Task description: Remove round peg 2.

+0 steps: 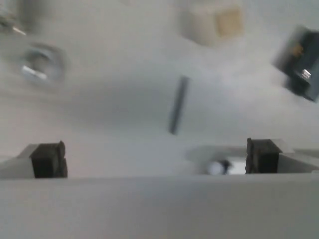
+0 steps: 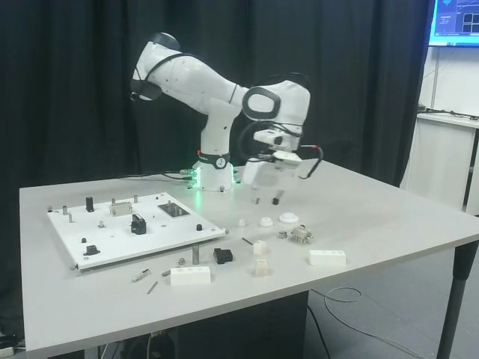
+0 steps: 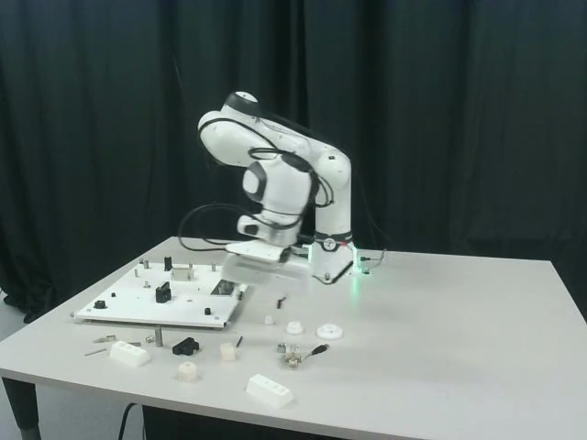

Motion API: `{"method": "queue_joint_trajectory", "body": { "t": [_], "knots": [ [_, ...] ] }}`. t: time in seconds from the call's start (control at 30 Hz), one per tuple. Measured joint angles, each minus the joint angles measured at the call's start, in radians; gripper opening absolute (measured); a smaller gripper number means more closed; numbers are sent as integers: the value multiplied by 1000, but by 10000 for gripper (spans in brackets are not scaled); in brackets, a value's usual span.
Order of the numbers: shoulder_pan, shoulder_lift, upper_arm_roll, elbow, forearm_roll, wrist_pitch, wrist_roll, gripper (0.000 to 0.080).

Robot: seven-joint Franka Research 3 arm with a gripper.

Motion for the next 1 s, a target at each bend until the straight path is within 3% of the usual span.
{"method": "queue_joint_trajectory", "body": {
  "t": [0.57, 1.0],
  "knots": [
    [-305, -4, -4, 2, -42, -10, -300, 800],
    [-522, -40, 32, 33, -58, 2, -537, 800]
  ]
}}
